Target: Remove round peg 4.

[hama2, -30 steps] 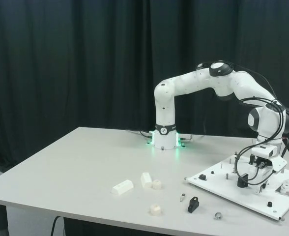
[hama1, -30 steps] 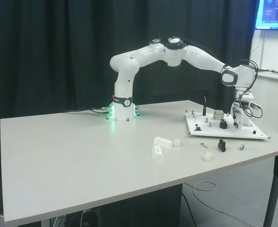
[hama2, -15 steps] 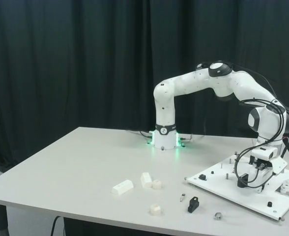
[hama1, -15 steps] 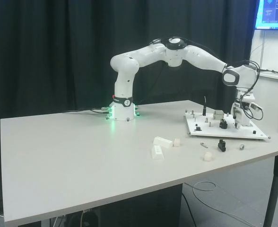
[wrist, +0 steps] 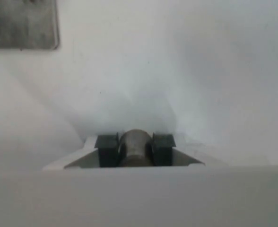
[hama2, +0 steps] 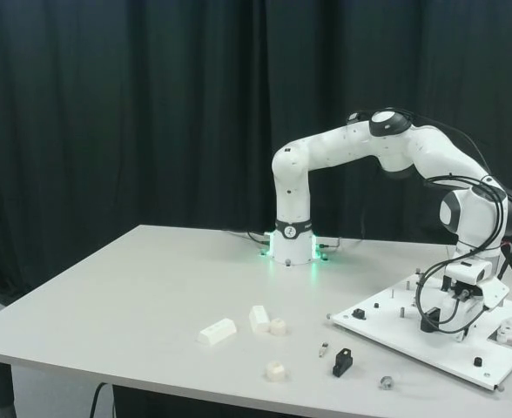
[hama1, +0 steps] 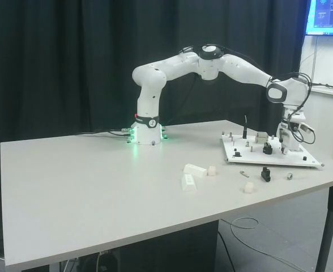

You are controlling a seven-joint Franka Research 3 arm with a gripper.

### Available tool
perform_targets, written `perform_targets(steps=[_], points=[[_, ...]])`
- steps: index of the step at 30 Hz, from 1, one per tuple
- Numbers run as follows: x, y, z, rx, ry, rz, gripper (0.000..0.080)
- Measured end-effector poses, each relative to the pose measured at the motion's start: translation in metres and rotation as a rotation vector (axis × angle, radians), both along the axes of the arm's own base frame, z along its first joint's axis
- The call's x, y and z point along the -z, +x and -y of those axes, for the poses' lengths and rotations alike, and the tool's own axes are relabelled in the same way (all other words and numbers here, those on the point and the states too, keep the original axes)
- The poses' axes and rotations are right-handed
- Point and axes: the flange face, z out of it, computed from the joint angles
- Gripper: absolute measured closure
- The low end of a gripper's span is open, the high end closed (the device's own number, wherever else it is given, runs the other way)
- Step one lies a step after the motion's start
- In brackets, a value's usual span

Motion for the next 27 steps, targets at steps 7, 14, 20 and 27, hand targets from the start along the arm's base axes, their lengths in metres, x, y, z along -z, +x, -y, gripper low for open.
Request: perform_targets(steps=[7, 14, 20, 27], points=[[-0.007, 0.000, -0.001, -0.005, -0.007, -0.001, 0.0652], [-0.024, 0.001, -0.002, 0.000, -0.013, -0.008, 0.0653], [-0.040, 0.001, -0.003, 0.002, -0.007, -0.017, 0.0653], [-0.048, 0.001, -0.006, 0.006, -0.007, -0.014, 0.0655]])
